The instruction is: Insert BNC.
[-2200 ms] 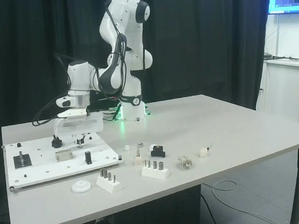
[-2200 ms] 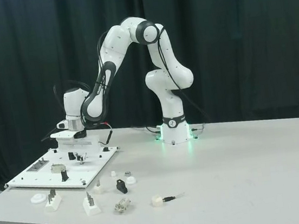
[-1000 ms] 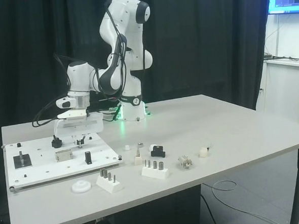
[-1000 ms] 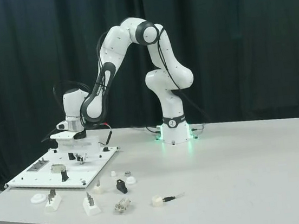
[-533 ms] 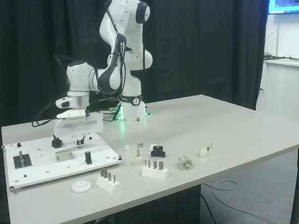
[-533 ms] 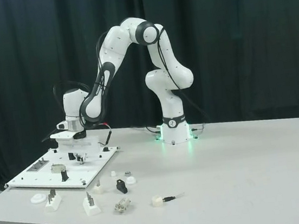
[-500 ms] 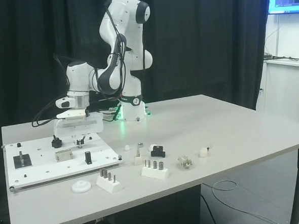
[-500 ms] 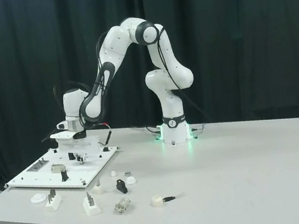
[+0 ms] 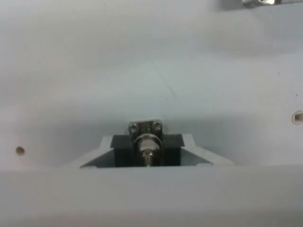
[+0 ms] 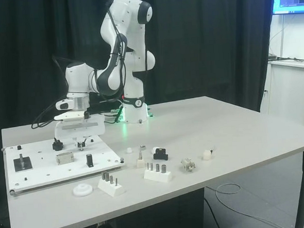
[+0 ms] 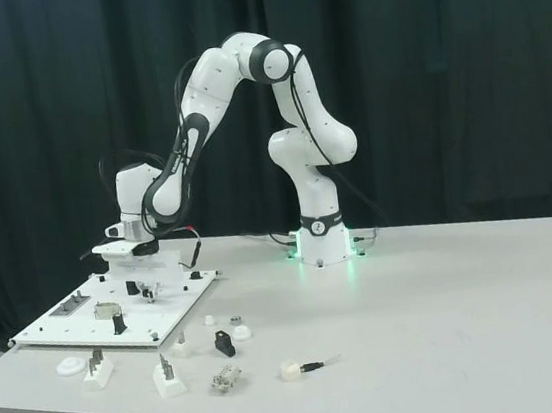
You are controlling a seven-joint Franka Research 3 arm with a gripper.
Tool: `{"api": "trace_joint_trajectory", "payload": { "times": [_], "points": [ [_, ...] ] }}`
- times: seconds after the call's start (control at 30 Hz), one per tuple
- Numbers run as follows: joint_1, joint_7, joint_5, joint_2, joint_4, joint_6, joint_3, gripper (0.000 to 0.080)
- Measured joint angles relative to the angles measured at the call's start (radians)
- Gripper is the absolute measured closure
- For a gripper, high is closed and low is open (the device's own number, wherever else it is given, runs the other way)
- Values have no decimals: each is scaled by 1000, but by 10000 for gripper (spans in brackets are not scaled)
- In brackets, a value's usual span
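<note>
The gripper [image 10: 80, 135] hangs just above the white perforated assembly board [image 10: 42, 170]; whether it is open or shut I cannot tell. In the wrist view, the small metal BNC connector [image 9: 147, 144] stands upright in its black mount [image 9: 124, 153] on the board, directly beneath the gripper. On the same board sit a black knob [image 10: 57, 145], a grey metal block [image 10: 65, 157] and a black upright post [image 10: 88, 159]. Off the board, on the grey table [image 10: 236, 134], lie a white gear [image 10: 82, 189] and two white peg holders [image 10: 156, 172]. Green light glows at the arm's base [image 11: 323, 246].
</note>
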Motion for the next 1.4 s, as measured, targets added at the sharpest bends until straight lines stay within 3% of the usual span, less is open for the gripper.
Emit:
{"api": "trace_joint_trajectory", "payload": {
  "times": [0.3,0.53,0.97,1.4],
  "points": [
    [0,91,8,0,1,-2,0,682],
    [0,257,18,1,1,-2,-1,682],
    [0,415,18,1,1,-2,-1,682],
    [0,491,5,3,7,-12,-2,682]
  ]
}}
